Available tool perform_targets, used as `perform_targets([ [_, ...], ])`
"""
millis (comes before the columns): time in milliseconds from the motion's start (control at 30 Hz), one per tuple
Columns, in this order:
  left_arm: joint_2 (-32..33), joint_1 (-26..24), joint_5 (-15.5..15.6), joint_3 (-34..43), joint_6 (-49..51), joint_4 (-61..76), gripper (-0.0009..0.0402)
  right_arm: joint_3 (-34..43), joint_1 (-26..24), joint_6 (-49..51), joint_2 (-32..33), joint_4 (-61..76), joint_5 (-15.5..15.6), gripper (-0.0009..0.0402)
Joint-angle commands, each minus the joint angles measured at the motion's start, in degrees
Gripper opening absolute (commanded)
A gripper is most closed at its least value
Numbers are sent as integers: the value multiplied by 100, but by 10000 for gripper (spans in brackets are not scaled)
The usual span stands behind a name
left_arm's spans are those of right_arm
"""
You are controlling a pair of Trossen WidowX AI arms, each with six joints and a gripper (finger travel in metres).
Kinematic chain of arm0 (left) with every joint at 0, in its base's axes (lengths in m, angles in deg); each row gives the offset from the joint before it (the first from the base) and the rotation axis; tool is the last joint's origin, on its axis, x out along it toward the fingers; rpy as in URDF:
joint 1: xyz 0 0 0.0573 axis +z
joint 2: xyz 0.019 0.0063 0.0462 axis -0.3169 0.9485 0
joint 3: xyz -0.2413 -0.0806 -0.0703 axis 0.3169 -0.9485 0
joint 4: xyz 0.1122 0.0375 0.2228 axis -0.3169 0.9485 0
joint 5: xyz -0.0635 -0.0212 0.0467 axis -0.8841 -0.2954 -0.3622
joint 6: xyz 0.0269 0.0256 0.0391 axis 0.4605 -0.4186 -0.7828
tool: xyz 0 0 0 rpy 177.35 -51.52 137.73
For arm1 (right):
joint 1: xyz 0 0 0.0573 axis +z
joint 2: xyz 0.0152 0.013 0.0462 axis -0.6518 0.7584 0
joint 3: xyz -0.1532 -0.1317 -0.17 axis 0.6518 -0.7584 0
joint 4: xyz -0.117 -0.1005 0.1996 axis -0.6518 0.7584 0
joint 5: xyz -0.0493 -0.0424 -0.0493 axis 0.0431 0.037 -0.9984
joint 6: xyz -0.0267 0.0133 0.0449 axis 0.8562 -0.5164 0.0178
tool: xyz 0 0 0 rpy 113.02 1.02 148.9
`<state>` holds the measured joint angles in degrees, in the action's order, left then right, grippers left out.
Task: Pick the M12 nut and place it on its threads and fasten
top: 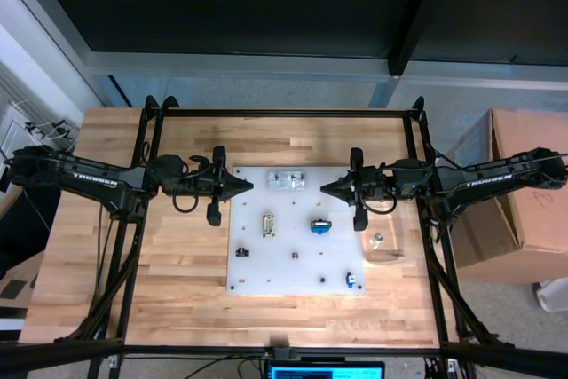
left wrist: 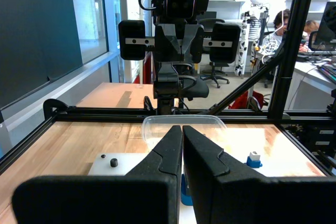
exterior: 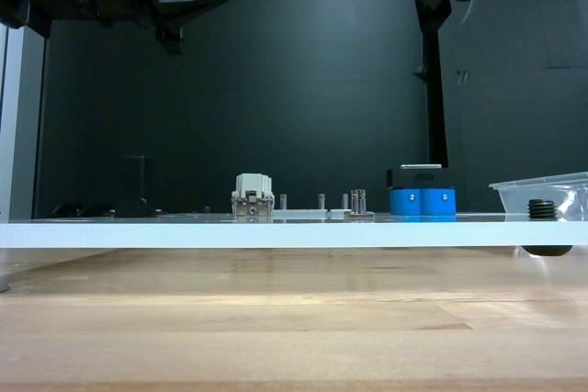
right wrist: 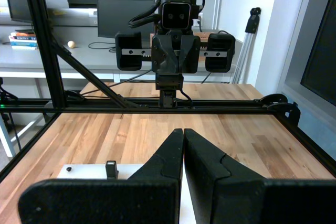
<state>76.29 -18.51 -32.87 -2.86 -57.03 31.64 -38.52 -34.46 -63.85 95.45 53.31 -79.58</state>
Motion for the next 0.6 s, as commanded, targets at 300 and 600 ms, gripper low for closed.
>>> perform_targets([
  [300,2,2,0,0,0,-2,0,-125,17,-256,-149,-133,33,0],
  [600,2,2,0,0,0,-2,0,-122,68,-313,-160,127,35,0],
])
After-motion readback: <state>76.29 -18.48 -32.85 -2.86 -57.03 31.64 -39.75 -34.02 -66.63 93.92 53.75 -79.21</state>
